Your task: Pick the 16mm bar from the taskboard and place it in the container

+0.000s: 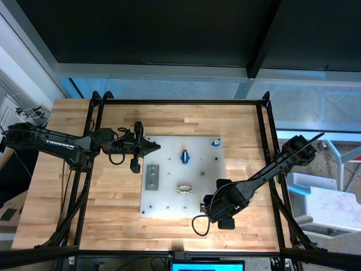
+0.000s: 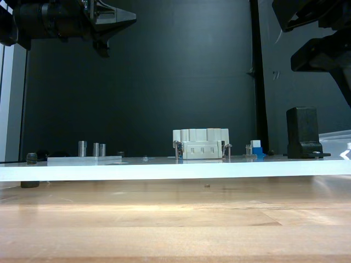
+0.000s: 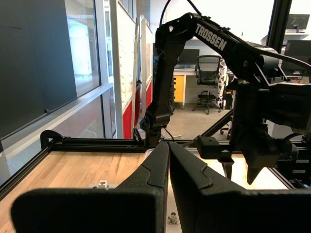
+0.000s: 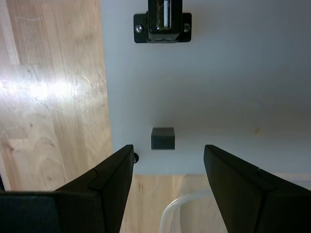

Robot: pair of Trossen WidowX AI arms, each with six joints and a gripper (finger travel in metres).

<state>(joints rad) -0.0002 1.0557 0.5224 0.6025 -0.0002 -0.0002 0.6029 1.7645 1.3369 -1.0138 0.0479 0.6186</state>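
**Bar framed by the spread right pincer at the board's corner**

Only the right wrist view shows the 16mm bar [image 4: 163,138]: a small dark-grey piece, seen squarish from above, sitting on the white taskboard [image 4: 233,87] close to its edge. It is framed between the two black fingers [image 4: 109,187] of the right pincer [image 4: 168,151], which are spread wide and grip nothing; no contact with the bar is seen. Whether the bar stands or lies cannot be told. Just past the board's edge, on the wood, the rounded rim of the container [image 4: 181,206] is caught — clear plastic, shown by this view alone.

In the high view both things are hidden beneath the right arm [image 1: 265,169], which is bent down over the board's near right corner. The layout is given there instead: a matt square board on a bench [image 1: 113,226] of pale jointed wood strips, carrying a grey metal block [image 1: 152,176], a blue piece [image 1: 185,156] and a silver connector [image 1: 184,189].

The left pincer [image 1: 153,147] is placed over the board's far left edge. It is shown well above the board by the low view, and its fingers are seen pressed together on nothing in the left wrist view.

From the low view alone, short bright metal pegs [image 2: 96,148] are made out standing on the block, and a black blocky piece [image 2: 303,133] rises at the board's right.

"TROSSEN" is read in white capitals on the right arm's black casing — in the left wrist view.
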